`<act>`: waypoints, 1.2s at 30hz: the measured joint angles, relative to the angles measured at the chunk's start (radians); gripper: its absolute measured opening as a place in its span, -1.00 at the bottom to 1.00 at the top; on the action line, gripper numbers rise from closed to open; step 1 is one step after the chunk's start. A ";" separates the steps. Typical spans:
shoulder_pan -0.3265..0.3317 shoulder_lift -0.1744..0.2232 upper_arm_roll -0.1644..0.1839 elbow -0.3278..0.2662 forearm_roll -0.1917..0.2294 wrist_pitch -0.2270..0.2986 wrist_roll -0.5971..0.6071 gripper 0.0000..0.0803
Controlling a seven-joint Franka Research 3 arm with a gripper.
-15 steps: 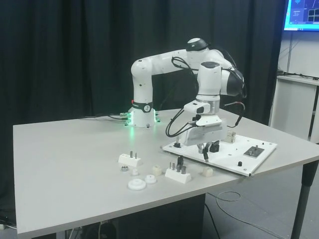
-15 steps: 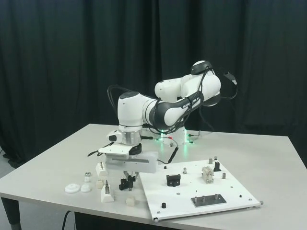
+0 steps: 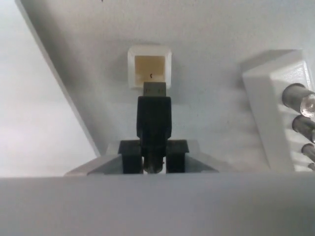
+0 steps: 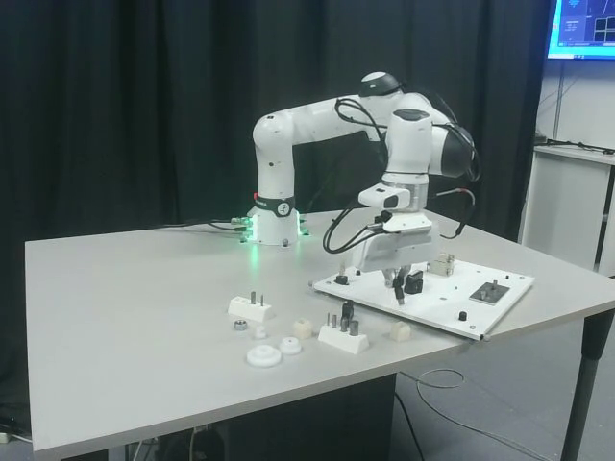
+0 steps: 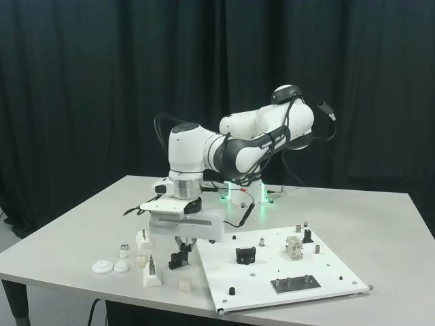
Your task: Insert USB.
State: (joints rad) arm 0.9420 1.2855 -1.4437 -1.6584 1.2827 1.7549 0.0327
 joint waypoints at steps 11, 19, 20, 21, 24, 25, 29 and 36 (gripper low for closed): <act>0.000 0.000 -0.017 0.005 -0.009 -0.015 0.000 -0.76; -0.004 0.000 -0.021 0.012 -0.024 -0.016 0.000 -0.76; -0.004 0.000 -0.022 0.013 -0.026 -0.017 0.000 -0.76; -0.005 0.000 -0.023 0.014 -0.027 -0.017 0.000 -0.76; -0.005 0.000 -0.025 0.015 -0.032 -0.019 0.000 -0.76; -0.005 0.000 -0.026 0.015 -0.033 -0.020 0.000 -0.76; -0.005 0.000 -0.029 0.017 -0.036 -0.023 0.000 -0.76; -0.005 0.000 -0.034 0.022 -0.043 -0.036 0.000 -0.76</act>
